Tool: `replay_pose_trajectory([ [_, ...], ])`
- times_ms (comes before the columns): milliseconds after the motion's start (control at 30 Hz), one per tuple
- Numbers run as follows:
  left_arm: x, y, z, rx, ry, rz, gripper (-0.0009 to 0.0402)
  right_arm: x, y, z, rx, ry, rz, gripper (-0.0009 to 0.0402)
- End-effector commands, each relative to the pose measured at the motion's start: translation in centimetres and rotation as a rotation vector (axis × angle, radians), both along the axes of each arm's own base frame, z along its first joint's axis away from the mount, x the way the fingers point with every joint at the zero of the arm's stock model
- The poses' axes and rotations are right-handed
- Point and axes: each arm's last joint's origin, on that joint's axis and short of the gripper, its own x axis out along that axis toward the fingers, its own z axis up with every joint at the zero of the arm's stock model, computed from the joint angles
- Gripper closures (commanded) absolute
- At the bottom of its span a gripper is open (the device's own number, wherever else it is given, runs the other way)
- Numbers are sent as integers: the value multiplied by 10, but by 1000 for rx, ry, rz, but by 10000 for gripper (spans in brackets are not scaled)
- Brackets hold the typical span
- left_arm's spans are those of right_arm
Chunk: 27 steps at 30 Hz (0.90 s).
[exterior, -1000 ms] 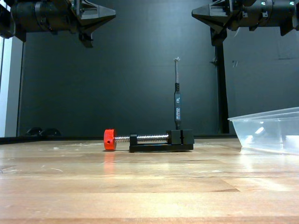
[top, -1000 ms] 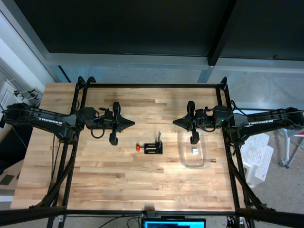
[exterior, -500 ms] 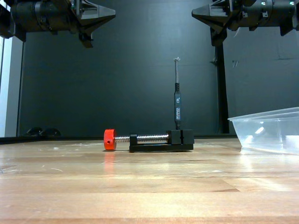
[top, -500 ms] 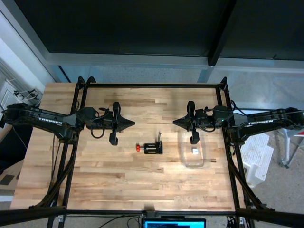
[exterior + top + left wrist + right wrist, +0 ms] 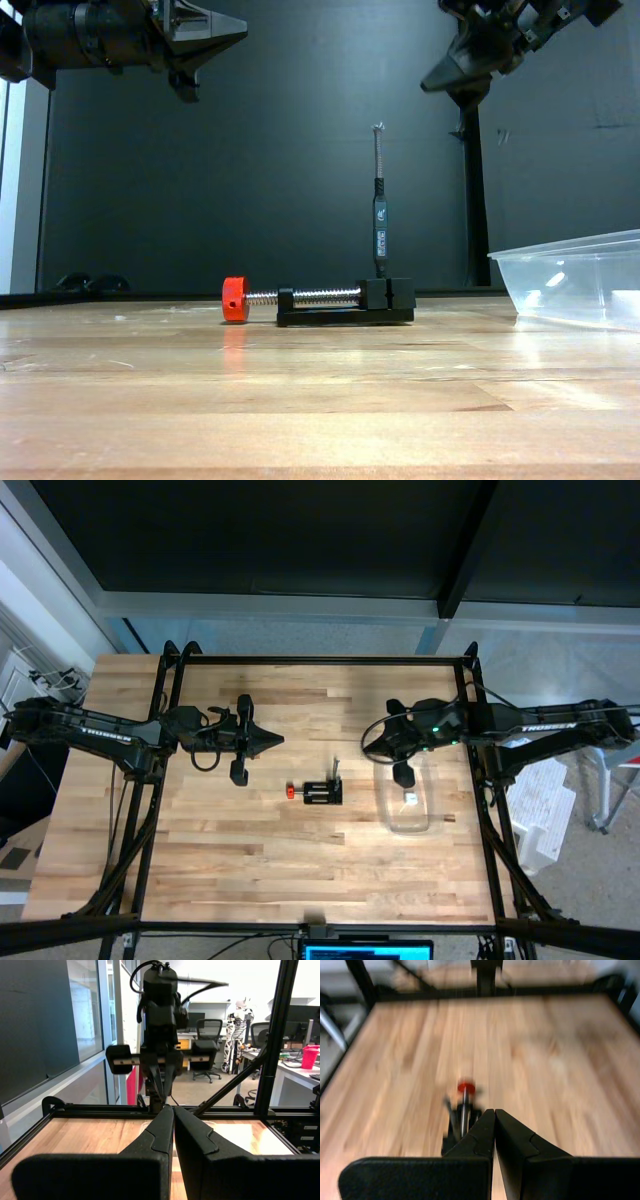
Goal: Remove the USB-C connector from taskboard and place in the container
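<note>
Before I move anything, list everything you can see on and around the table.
table: one, light wood, under everything.
clamp: one, black with a red knob, mid-table.
plug: one, dark, upright in the clamp's end away from the knob.
tray: one, clear plastic, right of the clamp.
white piece: one, white, inside the tray.
laptop: one, blue screen, at the table's near edge.
left tool: one, black, shut, high above the table's left half, pointing inward.
right tool: one, black, shut, high by the tray's far end, tilted down towards the clamp.
</note>
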Motion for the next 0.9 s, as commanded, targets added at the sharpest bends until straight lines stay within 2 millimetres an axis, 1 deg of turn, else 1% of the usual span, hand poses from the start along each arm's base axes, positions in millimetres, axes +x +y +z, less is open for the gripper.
replay_pose_trajectory([
  [33,0,0,0,0,0,0,393,9,6,-2,-2,107,21,393],
  [400,0,0,0,0,0,0,393,44,28,-9,-49,314,51,393],
  [633,0,0,0,0,0,0,393,67,35,-13,-62,403,32,392],
  [733,0,0,0,0,0,0,393,76,37,-15,-66,441,19,374],
  [900,0,0,0,0,0,0,393,90,40,-16,-79,476,4,317],
])
